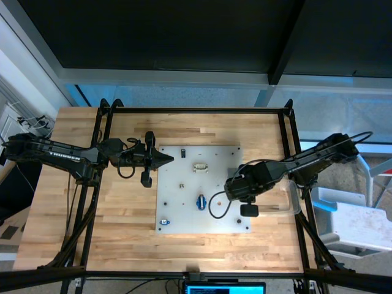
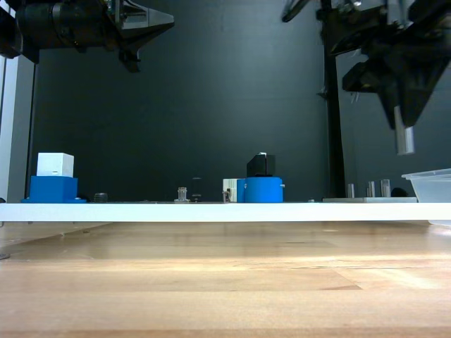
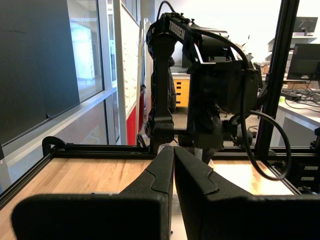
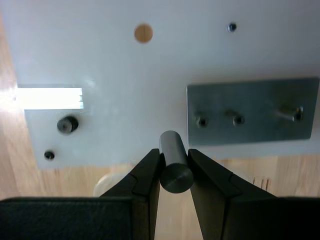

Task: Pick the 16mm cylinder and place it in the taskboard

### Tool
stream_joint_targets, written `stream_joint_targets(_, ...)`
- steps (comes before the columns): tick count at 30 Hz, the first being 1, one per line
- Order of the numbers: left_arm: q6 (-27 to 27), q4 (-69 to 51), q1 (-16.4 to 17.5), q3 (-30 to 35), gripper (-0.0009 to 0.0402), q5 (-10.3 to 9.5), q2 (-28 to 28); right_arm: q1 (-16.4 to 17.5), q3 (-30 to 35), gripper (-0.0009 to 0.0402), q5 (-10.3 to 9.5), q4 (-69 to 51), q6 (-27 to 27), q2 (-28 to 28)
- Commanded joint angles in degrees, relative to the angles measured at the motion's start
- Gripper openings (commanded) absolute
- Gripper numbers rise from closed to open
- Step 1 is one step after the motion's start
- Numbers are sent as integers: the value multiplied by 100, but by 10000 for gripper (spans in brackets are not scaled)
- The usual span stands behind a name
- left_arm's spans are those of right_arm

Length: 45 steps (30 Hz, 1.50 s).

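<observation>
Right gripper (image 2: 403, 121) grips the 16mm cylinder (image 4: 172, 150) above the taskboard (image 1: 184, 208), beside its grey pegged plate (image 4: 260, 100); left gripper (image 1: 166, 158), jaws together, hovers over its left edge.

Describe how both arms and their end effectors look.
Both arms are black with looping black cables; the left bears white TROSSEN lettering. Left end effector, above the taskboard's left edge, and right end effector, over its right side, have tapered black fingers.

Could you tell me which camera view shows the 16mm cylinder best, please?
The right wrist view: the 16mm cylinder is close up, clamped in the right gripper above the taskboard. The low view shows it hanging from that gripper; the high and left wrist views miss it. The left gripper hovers shut at the board's left edge.
</observation>
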Motion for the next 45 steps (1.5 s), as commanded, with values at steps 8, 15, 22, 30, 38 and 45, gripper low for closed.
stream_joint_targets(8, 2, 2, 0, 2, 0, 2, 0, -111, 494, 2, -2, 138, -234, 662)
stream_joint_targets(15, 0, 2, 0, 2, 0, 2, 0, -184, 804, 2, -4, 190, -295, 1040)
stream_joint_targets(22, 2, 2, 2, 2, 0, 2, 0, -184, 933, 2, -4, 334, -291, 1231)
stream_joint_targets(30, 2, 2, 2, 2, 0, 2, 0, -195, 992, 2, -4, 494, -284, 1333)
stream_joint_targets(38, 0, 2, 2, 2, 0, 2, 0, -195, 992, 2, -4, 629, -275, 1394)
stream_joint_targets(45, 0, 2, 0, 2, 0, 2, 0, -192, 997, 2, -13, 710, -269, 1491)
